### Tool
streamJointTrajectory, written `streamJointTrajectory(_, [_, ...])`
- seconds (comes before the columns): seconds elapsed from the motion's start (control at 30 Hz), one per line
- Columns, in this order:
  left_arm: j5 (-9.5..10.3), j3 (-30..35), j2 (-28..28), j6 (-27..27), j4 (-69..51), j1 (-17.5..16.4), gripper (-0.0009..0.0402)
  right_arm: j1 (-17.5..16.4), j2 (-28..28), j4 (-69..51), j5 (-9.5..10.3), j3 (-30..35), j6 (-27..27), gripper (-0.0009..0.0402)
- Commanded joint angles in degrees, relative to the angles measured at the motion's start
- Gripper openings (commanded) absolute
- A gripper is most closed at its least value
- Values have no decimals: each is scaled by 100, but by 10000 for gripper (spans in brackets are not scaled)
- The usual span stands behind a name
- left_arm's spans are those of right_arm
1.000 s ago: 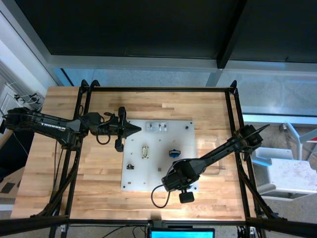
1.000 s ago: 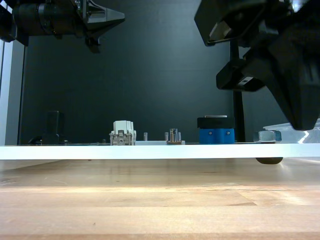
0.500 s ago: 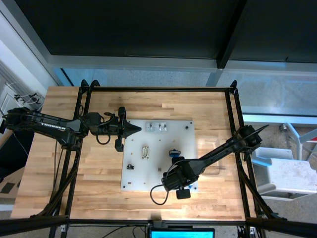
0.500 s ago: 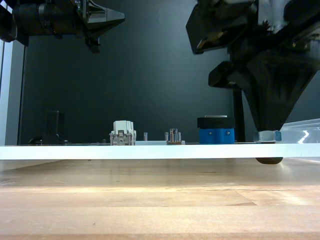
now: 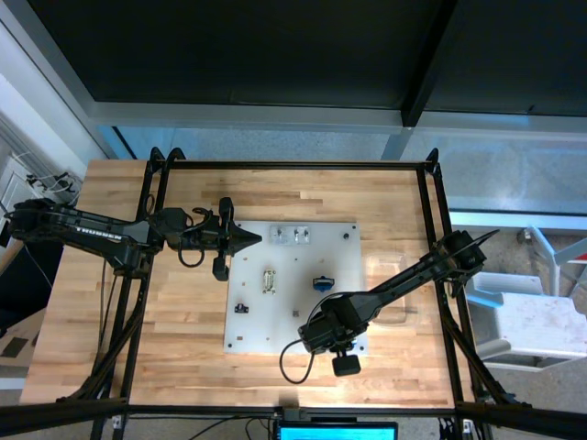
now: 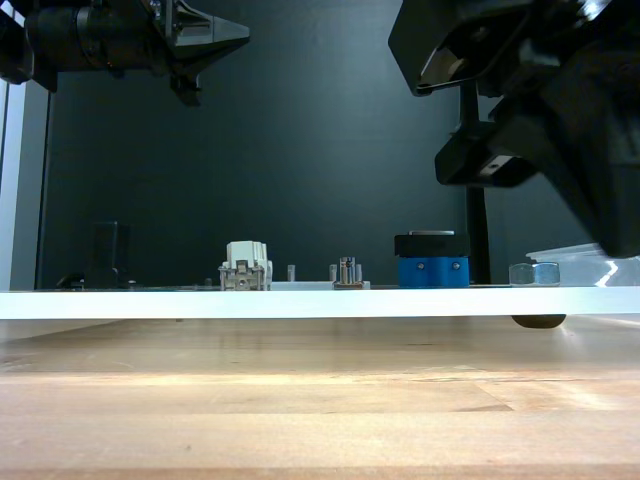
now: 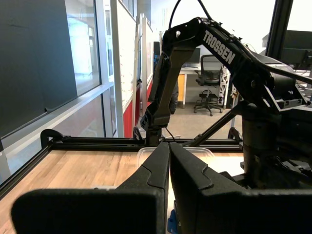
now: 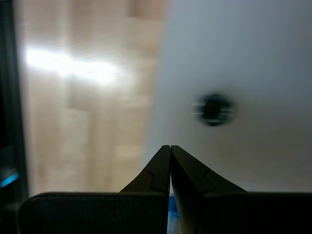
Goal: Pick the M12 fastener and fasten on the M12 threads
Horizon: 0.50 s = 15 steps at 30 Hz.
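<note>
Right gripper (image 8: pixel 170 147): fingers clenched tip to tip, nothing between them, raised over the board's (image 5: pixel 261 330) near right edge. Just clear of those tips sits the nut (image 6: pixel 534 272), silver, down on its stud (image 8: pixel 213 109), which shows as a blurred dark core in a pale ring on the white board. The right arm slants away off the board's right side, over a clear tray (image 6: pixel 590 262) beside the board.

Left gripper (image 7: pixel 169 144): fingers pressed together too, empty, hovering high at the board's far left corner.

A blue connector (image 6: pixel 432 270) stands mid-board. The board lies on a pale wood-strip table (image 5: pixel 138 302) ringed by a black frame (image 5: pixel 293 165). Beyond are dark wall panels, glass partitions and an office chair (image 7: pixel 209 90).
</note>
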<state>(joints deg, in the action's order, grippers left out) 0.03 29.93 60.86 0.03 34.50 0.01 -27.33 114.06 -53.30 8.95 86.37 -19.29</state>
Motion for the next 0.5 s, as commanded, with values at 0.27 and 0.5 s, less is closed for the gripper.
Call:
streamJointTrajectory(0.27, [-2, 2, 0, 0, 0, 0, 0, -2, -7, -76, -1211, 2, -229, 0])
streamJointTrajectory(0.5, [-2, 2, 0, 0, 0, -2, 0, -2, -7, 170, -1410, 0, -234, 0])
